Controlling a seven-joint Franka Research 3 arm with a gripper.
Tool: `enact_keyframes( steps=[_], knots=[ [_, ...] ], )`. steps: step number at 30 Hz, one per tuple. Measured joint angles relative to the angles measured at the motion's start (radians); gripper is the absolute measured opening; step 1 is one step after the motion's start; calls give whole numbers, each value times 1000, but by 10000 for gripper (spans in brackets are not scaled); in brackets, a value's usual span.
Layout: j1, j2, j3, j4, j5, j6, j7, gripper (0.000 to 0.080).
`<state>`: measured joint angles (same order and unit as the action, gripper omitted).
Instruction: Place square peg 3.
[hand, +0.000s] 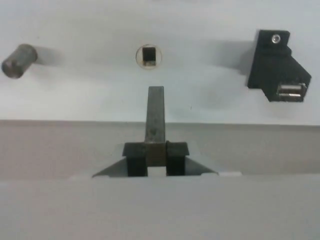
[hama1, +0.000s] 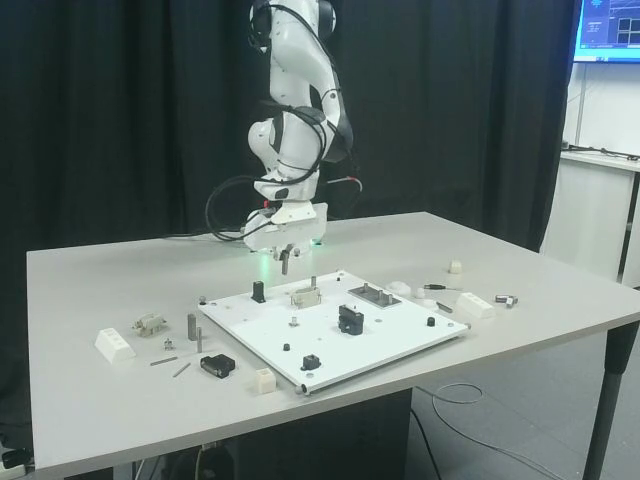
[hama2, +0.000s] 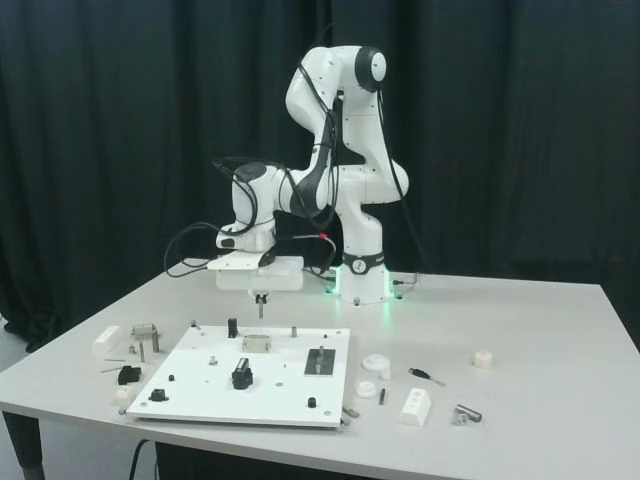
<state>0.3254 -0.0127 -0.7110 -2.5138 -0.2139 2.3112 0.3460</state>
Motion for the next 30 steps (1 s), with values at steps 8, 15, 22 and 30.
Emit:
enact_keyframes(
  steps=[8,15,22,30],
  knots=[
    [0,-35,12,0,-38,-26,36,75],
    [0,-45,15,0,-50,-31,47,75],
    [0,-50,19,0,-55,-34,52,75],
    [0,-50,22,0,-56,-34,55,75]
  ],
)
